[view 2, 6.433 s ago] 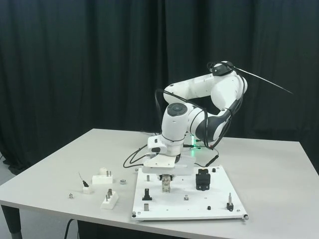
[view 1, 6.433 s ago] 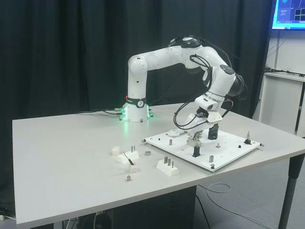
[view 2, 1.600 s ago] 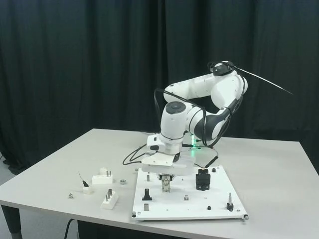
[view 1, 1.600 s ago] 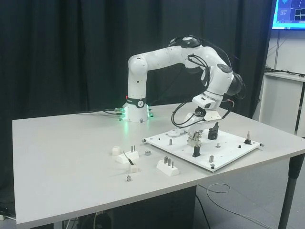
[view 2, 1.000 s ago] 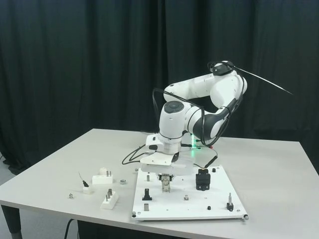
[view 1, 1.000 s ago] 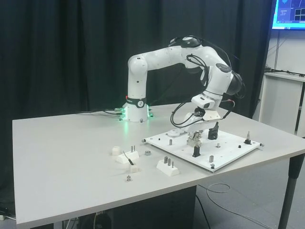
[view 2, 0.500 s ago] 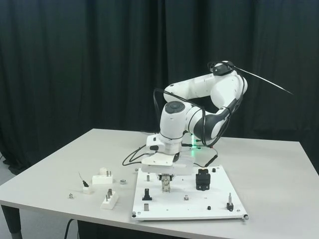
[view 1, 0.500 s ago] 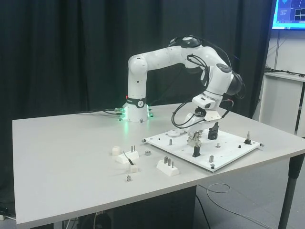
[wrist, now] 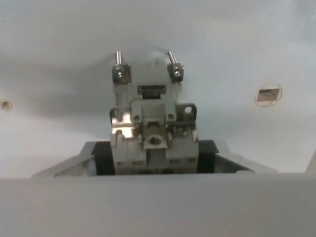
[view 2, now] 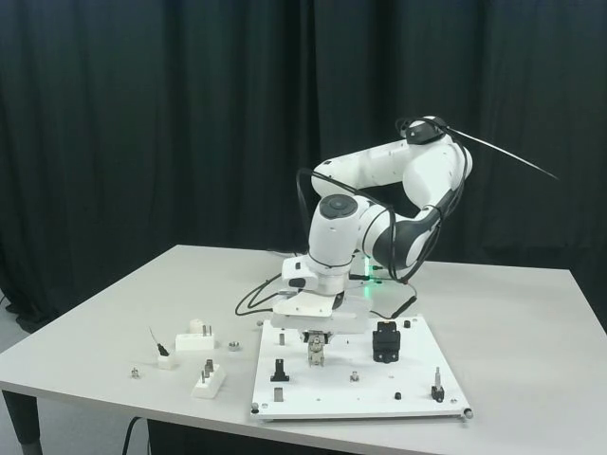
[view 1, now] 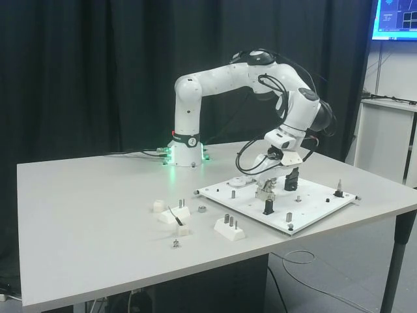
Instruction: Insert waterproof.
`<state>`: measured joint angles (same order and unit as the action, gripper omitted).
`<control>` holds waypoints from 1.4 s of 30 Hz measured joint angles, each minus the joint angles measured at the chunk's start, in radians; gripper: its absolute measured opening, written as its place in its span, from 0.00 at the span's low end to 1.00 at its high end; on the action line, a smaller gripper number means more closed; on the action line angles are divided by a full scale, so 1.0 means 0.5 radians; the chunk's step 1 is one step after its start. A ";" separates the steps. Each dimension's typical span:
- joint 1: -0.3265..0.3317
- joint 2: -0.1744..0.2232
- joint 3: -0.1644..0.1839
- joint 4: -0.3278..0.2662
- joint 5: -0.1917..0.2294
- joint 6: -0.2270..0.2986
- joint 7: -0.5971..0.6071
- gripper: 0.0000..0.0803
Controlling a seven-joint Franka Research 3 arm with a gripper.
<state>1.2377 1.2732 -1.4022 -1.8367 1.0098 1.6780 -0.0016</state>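
Second room view gives you the grey table (view 2: 531, 313), then the white board (view 2: 417, 398) near its front edge, with the white arm (view 2: 398, 175) bent over it. Its claw (view 2: 314, 353) is clamped on the small connector (wrist: 150, 131), held upright just above the board's middle.

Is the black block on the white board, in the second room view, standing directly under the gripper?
No, the black block stands apart from the gripper, beside it on the white board.
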 joint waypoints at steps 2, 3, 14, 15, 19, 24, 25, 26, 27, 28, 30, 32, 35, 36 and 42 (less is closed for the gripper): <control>0.002 0.001 0.000 0.000 -0.003 0.002 0.000 0.39; 0.002 0.001 0.001 0.000 -0.004 0.003 0.000 0.39; 0.007 0.002 0.002 0.000 -0.014 0.012 0.001 0.39; 0.007 0.002 0.002 0.000 -0.014 0.012 0.001 0.39; 0.007 0.002 0.002 0.000 -0.014 0.012 0.004 0.39; 0.006 0.002 0.002 0.000 -0.014 0.012 0.013 0.39; 0.006 0.002 0.002 0.000 -0.014 0.011 0.016 0.39; 0.006 0.002 0.002 0.000 -0.014 0.011 0.020 0.39; 0.006 0.002 0.002 0.000 -0.014 0.011 0.024 0.39; 0.005 0.001 0.002 0.000 -0.014 0.010 0.031 0.39; 0.004 0.000 0.001 0.000 -0.013 0.009 0.041 0.39; 0.003 -0.001 0.001 0.000 -0.012 0.007 0.048 0.39; 0.001 -0.002 0.001 0.000 -0.009 0.005 0.056 0.39; 0.000 -0.003 0.001 0.000 -0.007 0.004 0.057 0.39; -0.005 -0.003 -0.001 0.000 0.001 -0.004 0.059 0.39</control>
<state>1.2354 1.2716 -1.4027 -1.8366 1.0104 1.6760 0.0279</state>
